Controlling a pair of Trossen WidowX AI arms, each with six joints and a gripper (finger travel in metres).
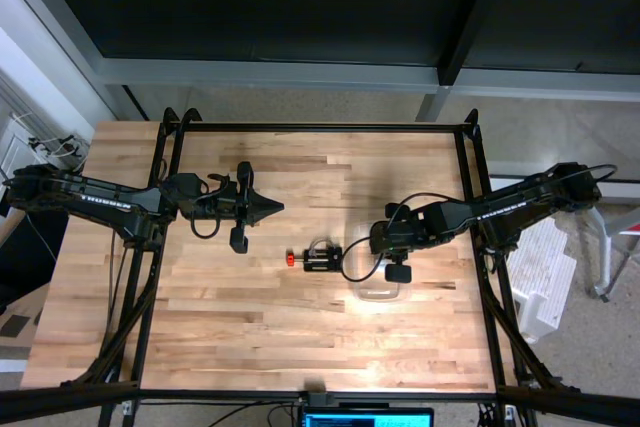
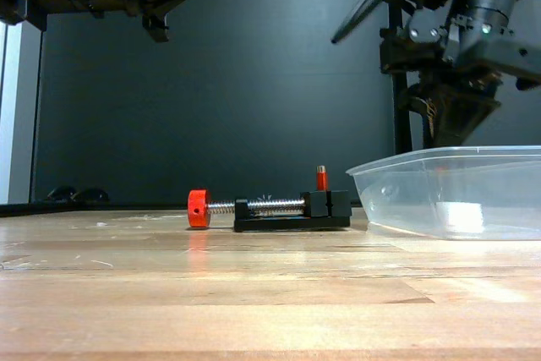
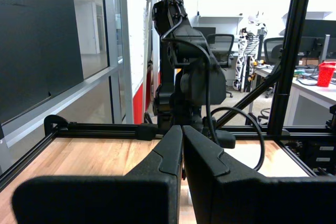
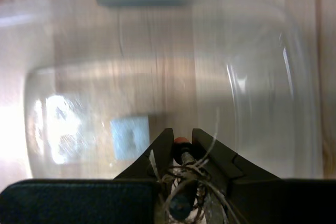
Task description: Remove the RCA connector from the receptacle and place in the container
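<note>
Hovering over container (image 2: pixel 439 196), right gripper (image 4: pixel 182 132) pinching RCA connector (image 4: pixel 180 148), wrist view only, left gripper (image 3: pixel 182 129) aloft, closed.

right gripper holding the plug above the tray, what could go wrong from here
1. The right gripper is shut on the RCA connector, with thin strands tangled around it; on release the plug may snag and not fall.
2. Dropped from above the container, it could bounce off the white cube.
The left gripper is parked, shut, well clear.
</note>
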